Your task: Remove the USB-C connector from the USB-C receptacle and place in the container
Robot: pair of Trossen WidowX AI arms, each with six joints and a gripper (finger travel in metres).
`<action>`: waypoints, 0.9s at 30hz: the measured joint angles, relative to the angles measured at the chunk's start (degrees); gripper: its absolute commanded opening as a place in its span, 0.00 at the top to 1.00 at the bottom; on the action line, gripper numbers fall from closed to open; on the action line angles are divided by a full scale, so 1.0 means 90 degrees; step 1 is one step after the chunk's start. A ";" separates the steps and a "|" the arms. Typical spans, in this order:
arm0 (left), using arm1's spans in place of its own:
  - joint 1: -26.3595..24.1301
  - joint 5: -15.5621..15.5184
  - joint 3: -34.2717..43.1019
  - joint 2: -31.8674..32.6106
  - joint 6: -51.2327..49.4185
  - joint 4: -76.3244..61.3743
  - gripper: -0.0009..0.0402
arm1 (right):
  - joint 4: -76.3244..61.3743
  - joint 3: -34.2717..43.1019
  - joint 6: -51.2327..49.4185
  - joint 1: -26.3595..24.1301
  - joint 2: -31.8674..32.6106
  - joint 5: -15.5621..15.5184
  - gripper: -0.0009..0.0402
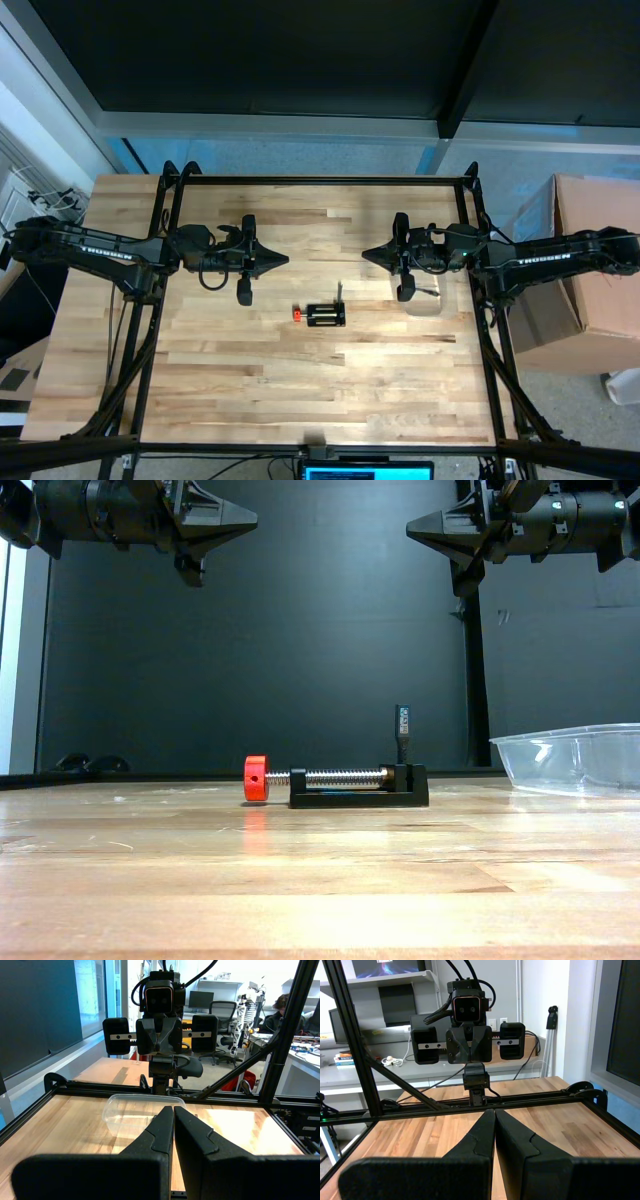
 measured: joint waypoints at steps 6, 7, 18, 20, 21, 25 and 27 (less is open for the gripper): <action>0.0000 0.0000 0.0002 0.0000 0.0000 0.0000 0.98 | 0.0007 0.0000 -0.0002 0.0000 0.0000 0.0005 0.98; 0.0000 0.0000 0.0000 0.0000 0.0000 -0.0002 0.98 | 0.0007 0.0000 -0.0002 0.0000 0.0000 0.0007 0.98; 0.0000 -0.0002 0.0000 -0.0002 -0.0002 0.0000 0.98 | 0.0000 0.0000 -0.0007 0.0000 0.0000 0.0010 0.98; 0.0000 -0.0002 0.0000 -0.0002 -0.0002 -0.0002 0.98 | -0.0024 0.0000 -0.0007 0.0000 0.0000 0.0010 0.98; 0.0000 0.0000 0.0002 -0.0002 0.0000 -0.0002 0.98 | -0.0036 0.0000 -0.0010 0.0000 0.0000 0.0010 0.98; 0.0000 -0.0002 0.0002 0.0000 -0.0002 -0.0002 0.98 | -0.0083 0.0000 -0.0019 0.0000 0.0000 0.0010 0.98; 0.0000 0.0000 0.0000 -0.0002 -0.0002 -0.0002 0.98 | -0.0092 0.0000 -0.0022 0.0000 0.0000 0.0010 0.98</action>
